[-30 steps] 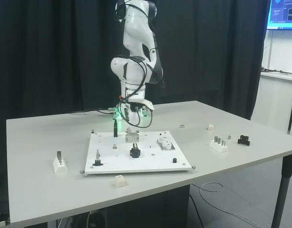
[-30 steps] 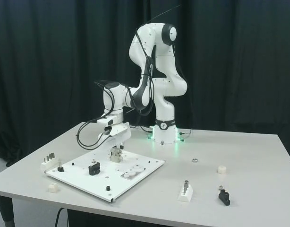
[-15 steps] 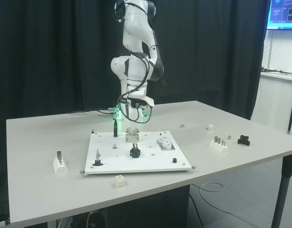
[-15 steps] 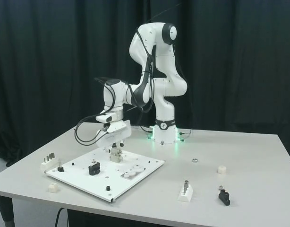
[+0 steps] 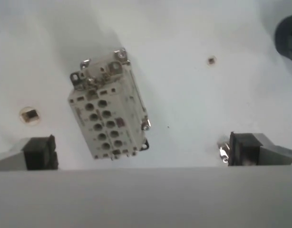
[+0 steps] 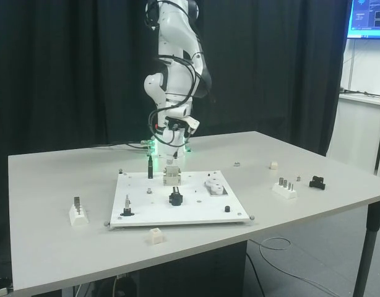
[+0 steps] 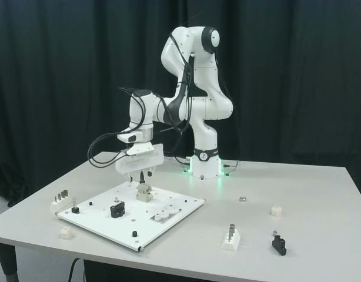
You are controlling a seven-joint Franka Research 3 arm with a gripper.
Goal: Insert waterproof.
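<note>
My gripper (image 7: 143, 174) hangs just above the white rectangular multi-pin waterproof connector (image 5: 108, 111), fingers spread and holding nothing. The connector stands upright on the white square board (image 6: 196, 207), socket face upward. I read no writing on it. Only the wrist view shows its two rows of holes.

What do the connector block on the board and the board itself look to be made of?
Connector block: most likely moulded plastic, matt and pale, going by its rows of round sockets and its crisp cast edges; the small shiny screws and clips at its ends look like metal. Board: a thin, flat white panel with a smooth, slightly glossy face, perhaps plastic or coated sheet; the pictures do not settle which.
</note>
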